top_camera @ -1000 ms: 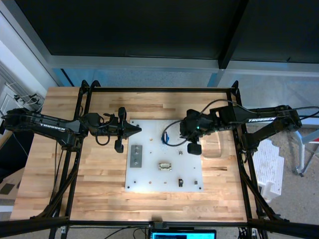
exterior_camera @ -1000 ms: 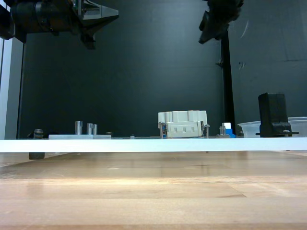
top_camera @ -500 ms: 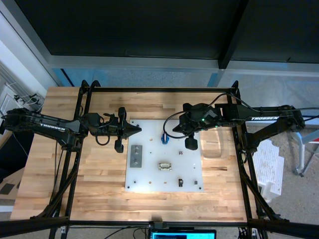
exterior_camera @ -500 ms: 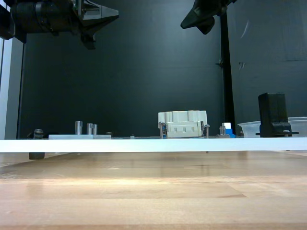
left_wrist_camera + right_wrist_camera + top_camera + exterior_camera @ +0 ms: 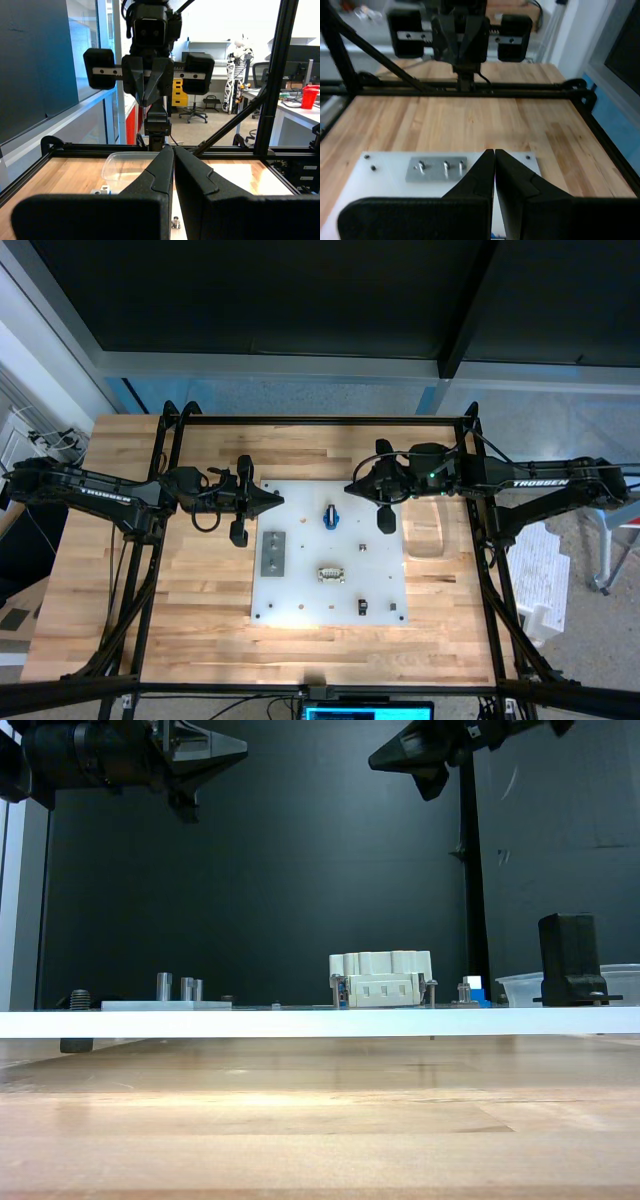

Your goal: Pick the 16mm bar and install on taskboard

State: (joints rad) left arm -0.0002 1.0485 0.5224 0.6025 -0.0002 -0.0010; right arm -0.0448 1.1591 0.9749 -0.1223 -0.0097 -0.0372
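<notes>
- Bar: I cannot single it out. 3 short dull-grey pegs [image 5: 446, 165] stand upright on the grey block [image 5: 272, 552]; which of them, if any, is the bar I cannot tell.
- In the low view 1 peg stands apart from the other 2, which are close together.
- The block lies flat on the left part of the board [image 5: 300, 590].
- My right pincer [image 5: 494, 151] has its 2 fingers pressed together to the tips, with no gap and nothing between them.
- It hangs level, high over the board's far edge, pointing toward my left arm. It touches nothing and is well apart from the block.
- My left pincer [image 5: 173, 148] is closed the same way, fingers meeting and empty. It hangs high over the board's far left corner, pointing toward my right arm.
- The 2 pincers face each other, tips well apart.
- On the board below the gap between them sits the blue knob [image 5: 331, 515]. The beige connector [image 5: 331, 573] lies nearer the middle.
- A clear tub [image 5: 425, 530] rests on the table just beside the board's right edge.
</notes>
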